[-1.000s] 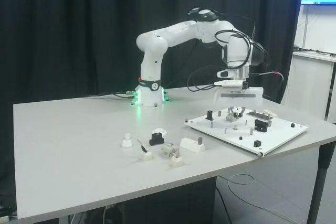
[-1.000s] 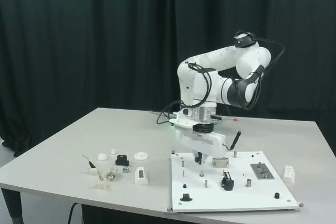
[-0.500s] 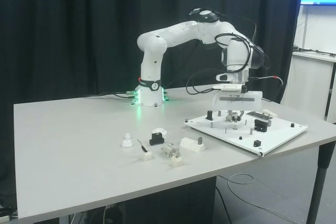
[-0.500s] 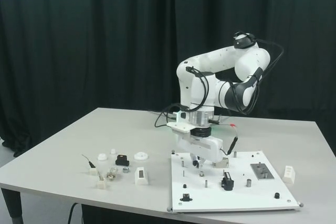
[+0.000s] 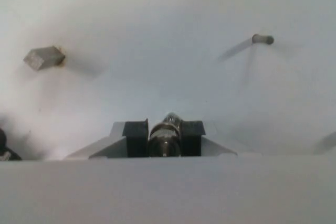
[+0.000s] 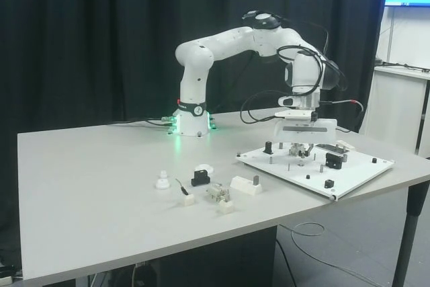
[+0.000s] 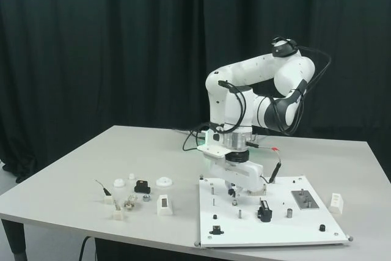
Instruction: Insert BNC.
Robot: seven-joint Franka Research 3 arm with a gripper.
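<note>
On the grey table, furthest left in the second room view, lies a cluster of loose parts: small white and black pieces, unmoved since 1 second ago. Right of them sits the white task board, carrying short pegs and black fixtures, also in the same place as before.

Over the board's near-left part hangs the white arm, with the green light at its base showing in the first room view. Compared with 1 second ago, the wrist has turned and the gripper has sunk closer to the board, shifting slightly towards the board's left edge in the first room view.

Seen from the wrist, the 2 black fingertip pads are closed to a narrow gap, clamping the metal BNC connector upright between them, its tip just above the white board surface. Whether it touches the board I cannot tell. A grey block and a thin peg stand apart from it on the board.
</note>
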